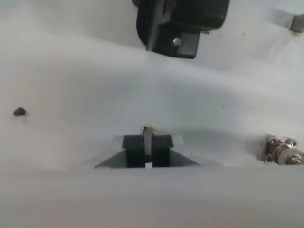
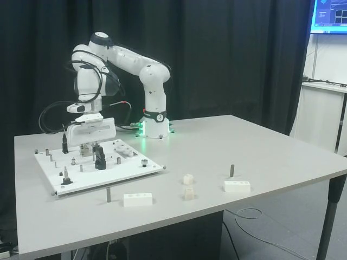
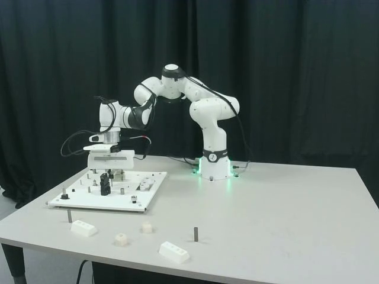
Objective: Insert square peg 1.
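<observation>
While the jaws [image 2: 98, 157] are held low over the white board [image 2: 92, 168], their spread cannot be told.

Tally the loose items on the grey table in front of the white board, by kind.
Long white blocks: 2
Small cubes: 2
Upright grey pins: 2
Total: 6

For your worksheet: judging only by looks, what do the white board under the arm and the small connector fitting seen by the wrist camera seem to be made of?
White board: probably plastic or painted sheet, matt and smooth, with an even flat surface. Connector fitting: seems metal, polished, since bright glints show on its nuts and rounded edges.
</observation>
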You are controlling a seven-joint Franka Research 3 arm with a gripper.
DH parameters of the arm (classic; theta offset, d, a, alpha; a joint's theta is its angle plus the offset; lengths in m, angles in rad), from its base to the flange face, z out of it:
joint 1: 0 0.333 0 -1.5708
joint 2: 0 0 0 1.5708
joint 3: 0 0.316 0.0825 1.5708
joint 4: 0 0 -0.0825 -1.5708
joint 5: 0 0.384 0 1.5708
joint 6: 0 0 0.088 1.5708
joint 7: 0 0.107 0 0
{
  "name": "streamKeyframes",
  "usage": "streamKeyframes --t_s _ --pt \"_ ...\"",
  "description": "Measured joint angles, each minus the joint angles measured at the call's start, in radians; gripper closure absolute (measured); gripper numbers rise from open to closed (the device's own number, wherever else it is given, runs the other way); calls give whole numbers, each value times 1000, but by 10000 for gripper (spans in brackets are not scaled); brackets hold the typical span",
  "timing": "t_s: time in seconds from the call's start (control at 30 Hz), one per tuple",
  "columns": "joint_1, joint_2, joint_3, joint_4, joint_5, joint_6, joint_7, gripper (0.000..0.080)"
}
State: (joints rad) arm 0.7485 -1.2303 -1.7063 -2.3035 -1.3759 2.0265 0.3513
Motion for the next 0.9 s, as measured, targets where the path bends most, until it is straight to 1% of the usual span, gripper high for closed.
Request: streamKeyframes --t_s 0.6,0.77,0.9 --pt "0 0 -1 0 0 2 120 777" --pt "0 0 -10 1 0 10 155 777" --pt "3 -1 -25 4 0 25 178 777"
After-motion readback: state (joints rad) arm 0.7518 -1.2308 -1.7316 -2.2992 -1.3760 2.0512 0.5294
